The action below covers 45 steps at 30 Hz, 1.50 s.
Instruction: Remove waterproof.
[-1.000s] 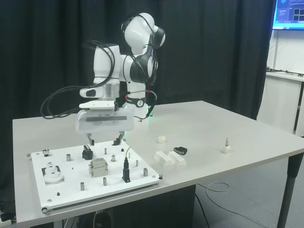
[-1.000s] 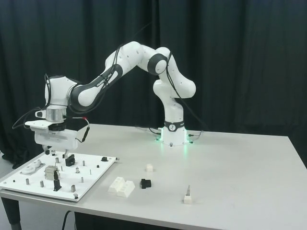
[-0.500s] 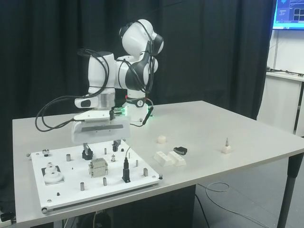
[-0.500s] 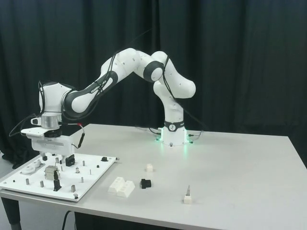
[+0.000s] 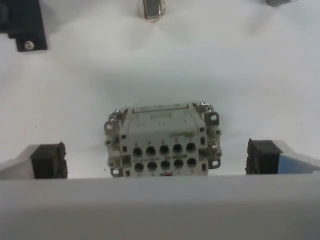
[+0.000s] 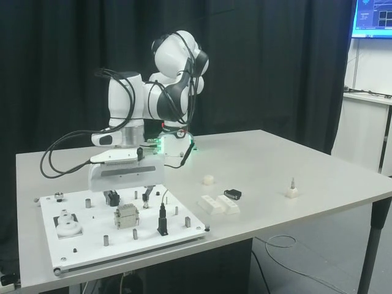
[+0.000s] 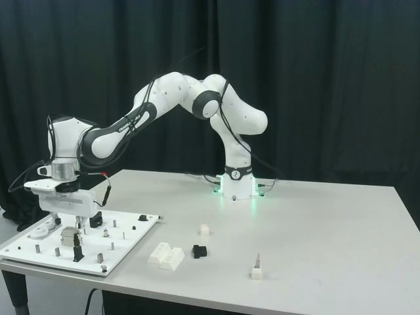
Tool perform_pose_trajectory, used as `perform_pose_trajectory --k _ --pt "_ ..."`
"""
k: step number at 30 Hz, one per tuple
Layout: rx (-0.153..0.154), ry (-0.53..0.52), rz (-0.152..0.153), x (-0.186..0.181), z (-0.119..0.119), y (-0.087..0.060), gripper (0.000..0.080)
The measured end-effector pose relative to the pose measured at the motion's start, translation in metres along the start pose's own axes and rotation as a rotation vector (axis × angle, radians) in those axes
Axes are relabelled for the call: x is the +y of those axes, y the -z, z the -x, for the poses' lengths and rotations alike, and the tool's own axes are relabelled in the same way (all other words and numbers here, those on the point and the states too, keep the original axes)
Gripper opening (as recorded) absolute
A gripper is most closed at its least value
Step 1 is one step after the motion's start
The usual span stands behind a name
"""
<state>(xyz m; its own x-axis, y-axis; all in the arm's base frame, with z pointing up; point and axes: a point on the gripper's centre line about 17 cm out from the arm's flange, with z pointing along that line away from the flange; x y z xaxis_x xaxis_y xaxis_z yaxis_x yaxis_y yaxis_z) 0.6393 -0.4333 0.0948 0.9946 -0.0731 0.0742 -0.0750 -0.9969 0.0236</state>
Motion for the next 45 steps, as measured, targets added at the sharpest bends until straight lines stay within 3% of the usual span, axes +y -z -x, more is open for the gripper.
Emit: perform_pose_trajectory --k 22,45 --pt "-0.006 0.003 -0.033 0.000 -0.003 -0.024 0.0800" --pt "-0.046 0.063 -0.043 0.004 0.013 -0.042 0.0800"
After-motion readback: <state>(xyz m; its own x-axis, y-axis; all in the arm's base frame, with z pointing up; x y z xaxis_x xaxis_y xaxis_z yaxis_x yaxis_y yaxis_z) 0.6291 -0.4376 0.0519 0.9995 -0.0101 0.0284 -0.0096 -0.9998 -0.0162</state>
